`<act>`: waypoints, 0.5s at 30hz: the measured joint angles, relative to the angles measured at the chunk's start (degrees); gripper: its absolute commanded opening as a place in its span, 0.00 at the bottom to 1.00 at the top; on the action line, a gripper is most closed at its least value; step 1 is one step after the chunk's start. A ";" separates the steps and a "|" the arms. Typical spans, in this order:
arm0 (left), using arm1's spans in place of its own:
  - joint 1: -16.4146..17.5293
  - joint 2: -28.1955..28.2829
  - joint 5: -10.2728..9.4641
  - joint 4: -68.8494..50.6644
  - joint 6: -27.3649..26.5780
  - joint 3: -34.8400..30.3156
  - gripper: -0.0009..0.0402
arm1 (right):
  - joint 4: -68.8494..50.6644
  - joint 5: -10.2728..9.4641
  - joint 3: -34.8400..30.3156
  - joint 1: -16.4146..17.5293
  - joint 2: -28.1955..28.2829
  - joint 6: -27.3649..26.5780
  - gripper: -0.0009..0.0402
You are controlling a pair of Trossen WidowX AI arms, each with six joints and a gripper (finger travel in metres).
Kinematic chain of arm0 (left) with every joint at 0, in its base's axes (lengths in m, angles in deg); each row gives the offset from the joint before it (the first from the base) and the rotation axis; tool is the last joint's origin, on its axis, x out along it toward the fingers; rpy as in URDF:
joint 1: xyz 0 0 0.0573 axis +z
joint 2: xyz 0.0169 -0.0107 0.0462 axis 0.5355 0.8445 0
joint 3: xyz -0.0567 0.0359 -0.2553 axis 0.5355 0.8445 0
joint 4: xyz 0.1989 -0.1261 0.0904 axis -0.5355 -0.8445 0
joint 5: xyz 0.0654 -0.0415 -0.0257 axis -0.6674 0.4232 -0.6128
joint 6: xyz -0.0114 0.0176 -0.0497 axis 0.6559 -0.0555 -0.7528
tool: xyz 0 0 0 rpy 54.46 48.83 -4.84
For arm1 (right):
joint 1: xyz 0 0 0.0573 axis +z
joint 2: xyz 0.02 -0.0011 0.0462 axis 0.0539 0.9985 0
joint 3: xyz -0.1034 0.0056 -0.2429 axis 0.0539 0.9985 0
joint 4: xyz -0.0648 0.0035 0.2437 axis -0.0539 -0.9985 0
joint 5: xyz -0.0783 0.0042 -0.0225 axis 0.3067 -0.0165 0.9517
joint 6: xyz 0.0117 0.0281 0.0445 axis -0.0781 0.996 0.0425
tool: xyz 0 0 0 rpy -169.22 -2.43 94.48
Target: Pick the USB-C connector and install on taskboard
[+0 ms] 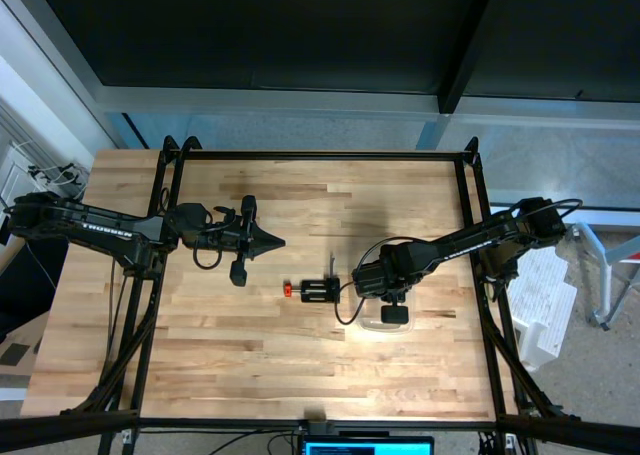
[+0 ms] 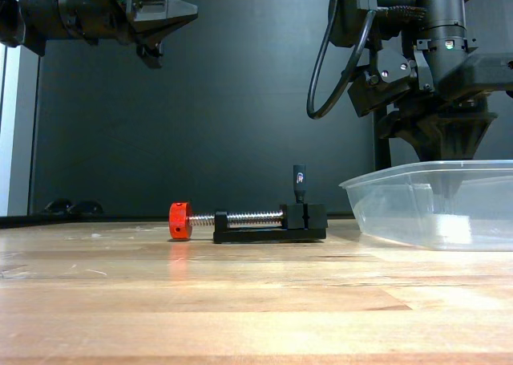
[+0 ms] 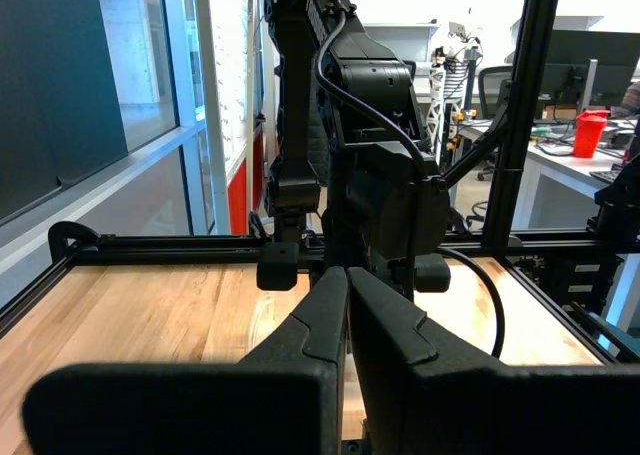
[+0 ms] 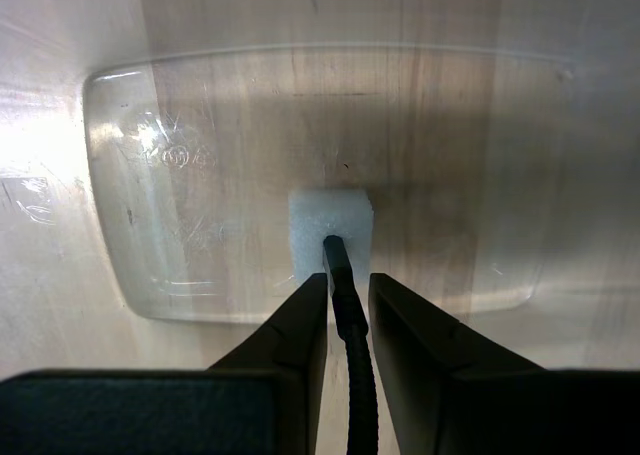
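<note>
- Right gripper (image 4: pixel 348 285) is down inside the clear tray (image 2: pixel 385 208), which sits on the table (image 1: pixel 250 355) just beside the taskboard (image 1: pixel 322 291), on its right.
- I read its jaws as released: slightly apart, one on each side of the USB-C connector (image 4: pixel 337 260), with a sliver of gap on one side.
- The connector stands in a small white square piece (image 4: pixel 310 225) on the tray floor, its dark cable running back between the jaws.
- The taskboard lies flat on the wood, its orange-red knob (image 2: pixel 180 221) at the left end and a dark upright pin (image 2: pixel 298 180) near the right end. Nothing is touching it.
- Left gripper (image 1: pixel 270 241) hangs high over the left half of the table, well apart from the board, jaws clenched together on nothing.
</note>
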 measured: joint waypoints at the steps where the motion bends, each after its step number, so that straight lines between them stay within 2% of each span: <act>1: 0.00 0.00 0.02 0.00 -0.02 0.00 0.02 | 0.02 0.00 0.02 0.00 0.00 0.00 0.10; 6: 0.00 0.00 0.00 0.00 -0.02 0.02 0.02 | 0.31 0.00 0.00 0.00 0.00 0.13 0.01; 15: 0.00 0.00 0.00 0.02 0.00 0.00 0.02 | 0.63 0.00 0.00 0.00 0.00 0.15 0.02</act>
